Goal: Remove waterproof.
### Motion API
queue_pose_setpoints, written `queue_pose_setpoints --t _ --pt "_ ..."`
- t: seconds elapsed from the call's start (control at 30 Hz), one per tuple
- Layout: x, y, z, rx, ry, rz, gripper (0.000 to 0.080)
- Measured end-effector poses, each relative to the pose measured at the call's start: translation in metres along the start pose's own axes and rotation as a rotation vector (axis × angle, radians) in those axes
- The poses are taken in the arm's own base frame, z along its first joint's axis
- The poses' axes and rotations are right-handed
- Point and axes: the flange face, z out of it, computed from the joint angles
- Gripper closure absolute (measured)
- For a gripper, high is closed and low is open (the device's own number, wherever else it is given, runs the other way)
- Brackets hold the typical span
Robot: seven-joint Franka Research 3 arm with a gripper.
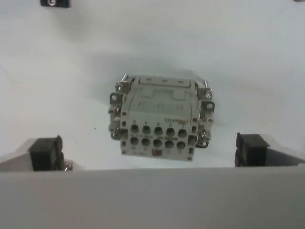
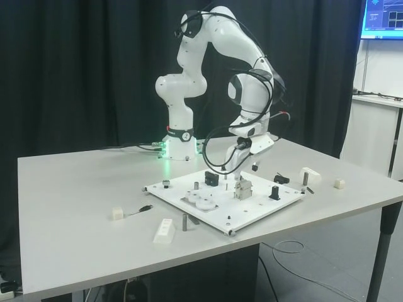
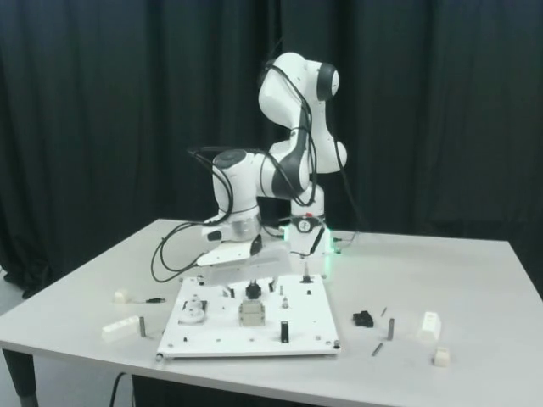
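Waterproof connector (image 1: pixel 159 119) sits beneath the bent arm's open, empty pincer (image 1: pixel 147 150).

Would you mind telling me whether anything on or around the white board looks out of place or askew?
Several small parts lie loose on the grey table off the white board: a white block and a small pin near one corner, another white block across the table. The connector sits upright beneath the gripper.

Black curtains (image 3: pixel 441 102) hang behind the grey surface (image 2: pixel 75 189) on every side shown. A lit screen (image 2: pixel 382 19) sits high in one corner, a white cabinet (image 2: pixel 371 126) below (first room view only).
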Motion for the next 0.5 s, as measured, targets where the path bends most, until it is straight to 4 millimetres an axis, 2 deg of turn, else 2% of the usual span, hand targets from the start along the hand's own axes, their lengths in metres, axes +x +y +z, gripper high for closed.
queue_pose_setpoints --t 0.5 --pt "-0.003 0.006 0.018 0.003 0.032 -0.012 0.0003"
